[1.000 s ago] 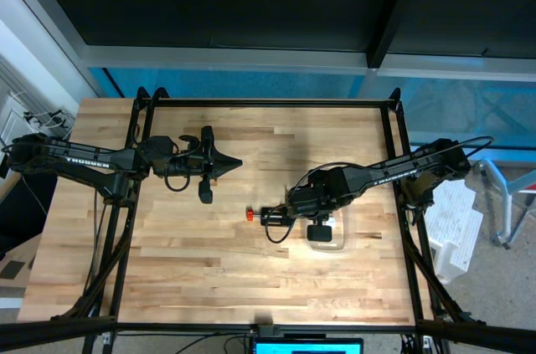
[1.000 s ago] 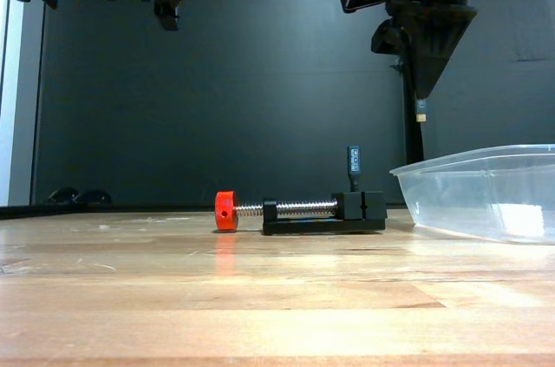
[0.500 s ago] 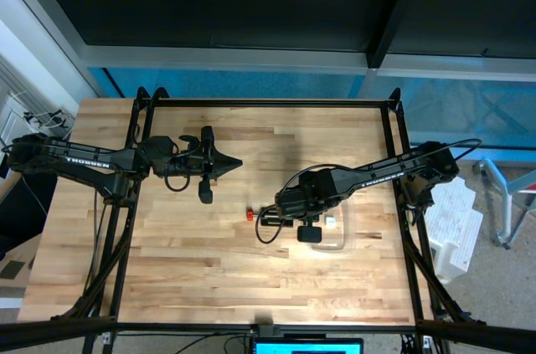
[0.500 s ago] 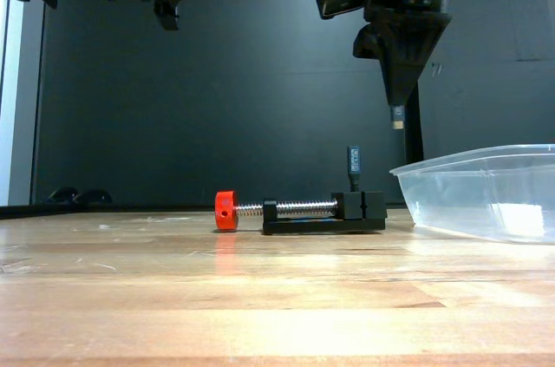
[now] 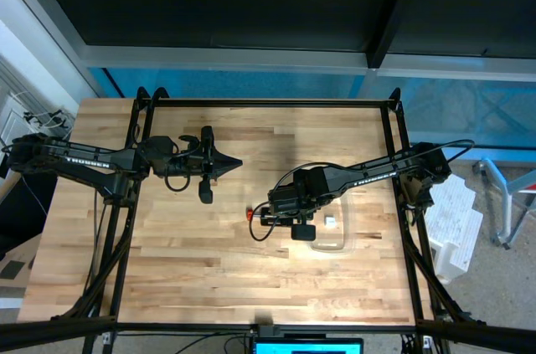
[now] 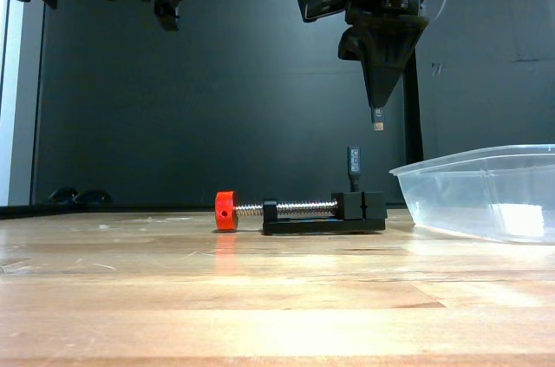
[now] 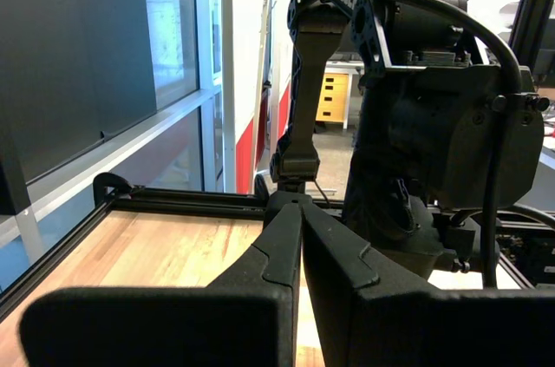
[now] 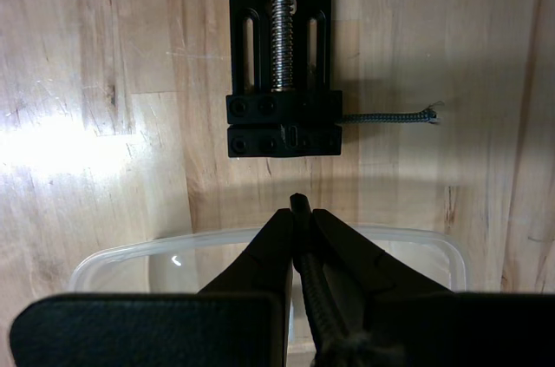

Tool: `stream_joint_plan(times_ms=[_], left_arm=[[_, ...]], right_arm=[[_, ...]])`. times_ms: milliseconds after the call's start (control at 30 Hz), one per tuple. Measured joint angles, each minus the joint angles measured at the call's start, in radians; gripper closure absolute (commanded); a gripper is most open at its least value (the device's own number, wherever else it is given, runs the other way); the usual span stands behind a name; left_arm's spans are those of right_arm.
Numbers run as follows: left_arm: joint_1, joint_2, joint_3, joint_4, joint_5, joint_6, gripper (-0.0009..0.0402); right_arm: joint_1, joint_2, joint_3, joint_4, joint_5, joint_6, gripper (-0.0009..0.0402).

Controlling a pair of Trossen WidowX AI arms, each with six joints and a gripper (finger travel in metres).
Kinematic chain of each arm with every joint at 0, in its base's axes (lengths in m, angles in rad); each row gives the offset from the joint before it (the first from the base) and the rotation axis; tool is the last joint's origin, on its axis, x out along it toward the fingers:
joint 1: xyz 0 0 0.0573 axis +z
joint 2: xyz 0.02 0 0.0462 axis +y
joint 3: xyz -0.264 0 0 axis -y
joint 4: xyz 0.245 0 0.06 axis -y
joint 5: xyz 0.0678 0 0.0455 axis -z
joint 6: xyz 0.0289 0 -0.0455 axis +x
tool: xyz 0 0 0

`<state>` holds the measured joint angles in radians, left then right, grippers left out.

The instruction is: Pick the usb-c connector and install on the hub

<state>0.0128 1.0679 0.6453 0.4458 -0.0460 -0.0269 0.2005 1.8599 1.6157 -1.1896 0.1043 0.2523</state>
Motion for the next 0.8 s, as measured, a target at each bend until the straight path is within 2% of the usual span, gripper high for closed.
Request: stream_joint_plan(times_ms=[333, 800], left_arm=[[0.0, 0.0, 0.0, 0.0, 0.0, 0.0, 0.0393], [0.0, 0.0, 0.0, 0.0, 0.0, 0.0, 0.0393]], right_arm=[[-0.002, 0.0, -0.001, 0.016, 0.0, 0.0, 0.0393], [-0.004, 0.066, 0.044, 0.005, 0.0, -0.016, 0.0393]])
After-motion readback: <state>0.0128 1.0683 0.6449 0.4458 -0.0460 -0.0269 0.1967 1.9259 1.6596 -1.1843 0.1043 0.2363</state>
